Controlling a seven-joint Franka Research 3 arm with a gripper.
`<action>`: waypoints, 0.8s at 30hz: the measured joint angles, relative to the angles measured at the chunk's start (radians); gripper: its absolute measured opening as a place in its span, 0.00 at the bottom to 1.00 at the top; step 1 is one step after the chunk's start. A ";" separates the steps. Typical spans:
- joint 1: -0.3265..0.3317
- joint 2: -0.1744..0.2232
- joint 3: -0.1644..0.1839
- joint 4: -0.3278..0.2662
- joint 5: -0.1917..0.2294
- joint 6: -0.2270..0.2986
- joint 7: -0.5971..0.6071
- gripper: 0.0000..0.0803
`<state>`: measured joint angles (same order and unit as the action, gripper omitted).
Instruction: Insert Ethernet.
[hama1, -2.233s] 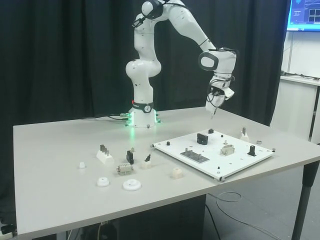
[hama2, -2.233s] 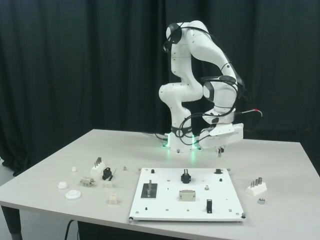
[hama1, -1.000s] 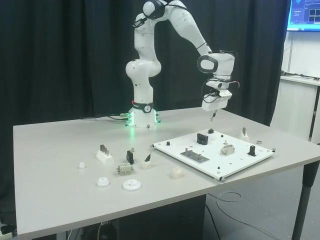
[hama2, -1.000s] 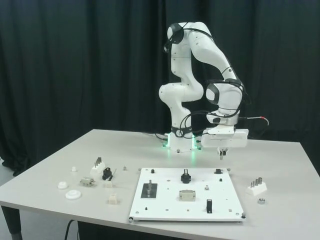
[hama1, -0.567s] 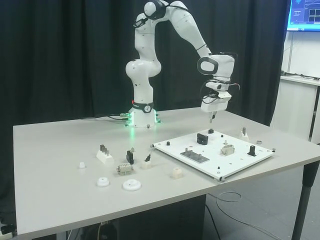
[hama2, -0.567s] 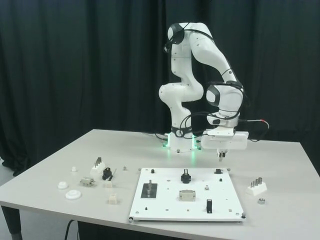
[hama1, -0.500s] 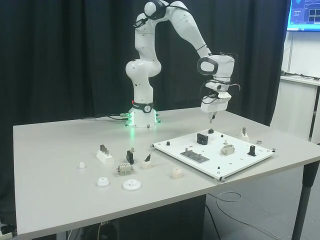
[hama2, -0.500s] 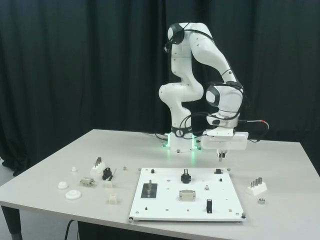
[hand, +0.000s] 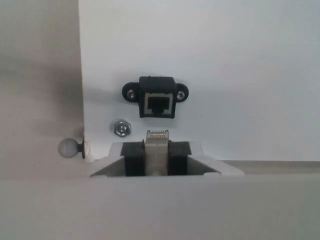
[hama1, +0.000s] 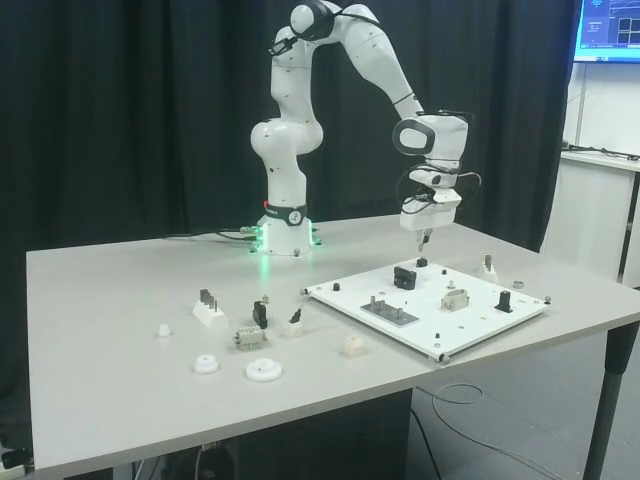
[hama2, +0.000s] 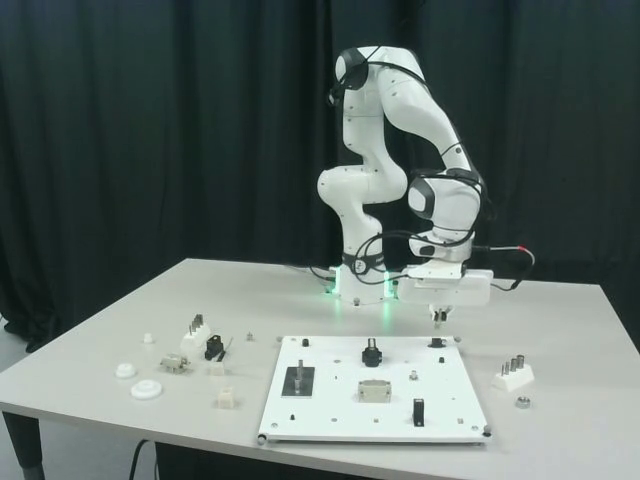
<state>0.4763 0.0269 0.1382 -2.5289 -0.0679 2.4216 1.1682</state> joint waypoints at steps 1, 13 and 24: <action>-0.001 0.002 0.000 0.000 0.000 0.002 0.000 0.11; -0.005 0.016 0.000 0.000 0.000 0.019 -0.009 0.11; -0.012 0.023 0.000 0.000 0.000 0.030 -0.012 0.11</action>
<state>0.4643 0.0496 0.1382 -2.5288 -0.0678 2.4518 1.1560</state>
